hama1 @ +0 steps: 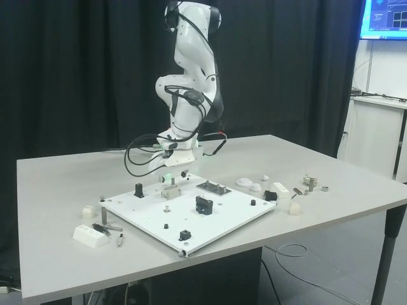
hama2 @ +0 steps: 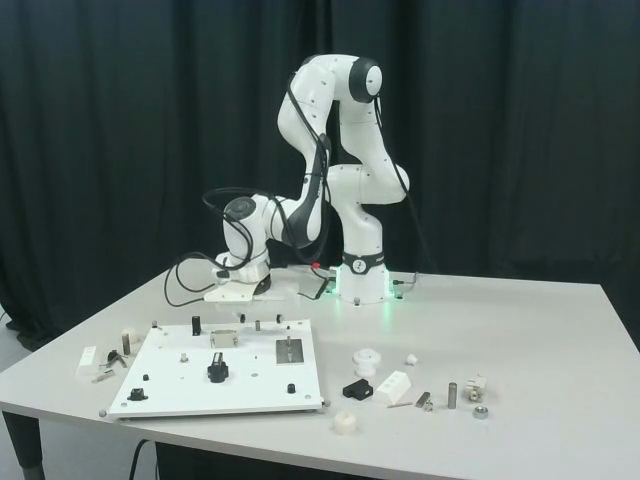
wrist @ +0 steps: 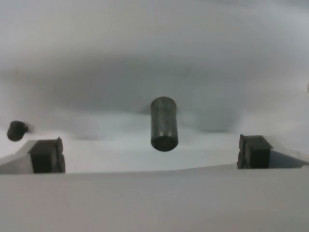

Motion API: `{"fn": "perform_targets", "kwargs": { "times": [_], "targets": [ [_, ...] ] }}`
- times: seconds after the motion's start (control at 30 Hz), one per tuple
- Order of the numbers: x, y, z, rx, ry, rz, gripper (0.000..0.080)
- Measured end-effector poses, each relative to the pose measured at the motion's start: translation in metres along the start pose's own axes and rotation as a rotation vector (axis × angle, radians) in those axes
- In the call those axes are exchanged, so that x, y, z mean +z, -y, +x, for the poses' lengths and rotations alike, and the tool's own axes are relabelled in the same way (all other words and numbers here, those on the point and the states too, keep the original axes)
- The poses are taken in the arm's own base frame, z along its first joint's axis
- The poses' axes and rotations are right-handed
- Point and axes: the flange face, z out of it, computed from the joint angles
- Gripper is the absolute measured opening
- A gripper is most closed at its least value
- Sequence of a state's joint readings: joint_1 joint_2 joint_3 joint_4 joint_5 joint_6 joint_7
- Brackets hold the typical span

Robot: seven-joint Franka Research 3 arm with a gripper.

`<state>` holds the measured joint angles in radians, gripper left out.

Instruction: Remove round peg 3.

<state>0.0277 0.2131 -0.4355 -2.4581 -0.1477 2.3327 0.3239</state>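
The white robot arm (hama2: 330, 150) bends low over the back edge of the white board (hama2: 215, 372) that lies on the grey table (hama2: 520, 340). Its gripper (wrist: 149, 152) hangs just above the board. The two black fingertips (wrist: 47, 155) are spread wide apart, and nothing is between them.

In the wrist view, the round peg (wrist: 163, 123) stands up straight from the white board, about midway between the two fingertips. It is a short grey post with a flat top. The fingers do not touch it. A small black knob (wrist: 17, 130) sits on the board off to one side, near one fingertip.

From the room I cannot be sure which of the little posts under the gripper is this peg.

Other things stand on the board: a black block (hama1: 203, 204) in the middle, a tall black peg (hama1: 138, 189) near the back corner, and a grey plate (hama1: 213, 187) with small posts. A white block (hama1: 89, 236) lies on the table beside the board. More small parts lie on the table on the other side, among them a white round piece (hama2: 366, 357) and a black piece (hama2: 358, 388).
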Motion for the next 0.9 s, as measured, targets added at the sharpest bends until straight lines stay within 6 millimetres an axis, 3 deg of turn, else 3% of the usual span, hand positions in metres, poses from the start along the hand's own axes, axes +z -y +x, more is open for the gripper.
{"fn": "perform_targets", "kwargs": {
  "times": [0.83,0.87,0.9],
  "targets": [
    [0.011,0.000,0.007,0.028,-0.025,0.029,0.0800],
    [0.011,-0.001,0.007,0.029,-0.025,0.029,0.0701],
    [0.011,-0.001,0.007,0.030,-0.025,0.029,0.0701]
  ]
}}
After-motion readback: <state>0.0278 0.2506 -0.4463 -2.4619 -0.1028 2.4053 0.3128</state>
